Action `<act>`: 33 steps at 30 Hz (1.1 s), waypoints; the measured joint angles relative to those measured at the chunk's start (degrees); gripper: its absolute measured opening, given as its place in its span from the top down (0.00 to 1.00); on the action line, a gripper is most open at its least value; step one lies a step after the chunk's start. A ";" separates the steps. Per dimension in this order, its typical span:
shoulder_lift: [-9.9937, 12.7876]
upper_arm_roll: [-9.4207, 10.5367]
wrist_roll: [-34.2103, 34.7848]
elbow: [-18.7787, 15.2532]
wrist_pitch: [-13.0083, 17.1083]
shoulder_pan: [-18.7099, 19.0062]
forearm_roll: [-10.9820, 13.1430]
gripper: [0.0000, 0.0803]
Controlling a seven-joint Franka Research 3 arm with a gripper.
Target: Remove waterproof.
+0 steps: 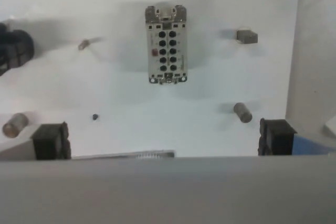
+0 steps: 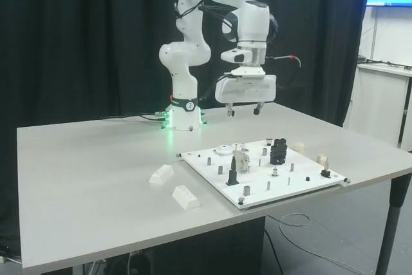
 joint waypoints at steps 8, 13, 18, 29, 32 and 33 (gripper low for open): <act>1.91 0.00 -0.64 -0.53 1.99 -0.36 0.91 0.00; 3.48 0.00 -0.93 -0.94 3.56 -0.62 2.28 0.00; 5.40 0.00 -2.45 -1.20 5.17 -0.89 3.95 0.00; 9.48 0.00 -6.14 -1.21 9.36 -1.47 7.66 0.00; 10.39 0.00 -7.03 -1.20 10.58 -1.50 8.20 0.00; 10.67 0.01 -7.40 -1.20 10.89 -1.50 8.33 0.00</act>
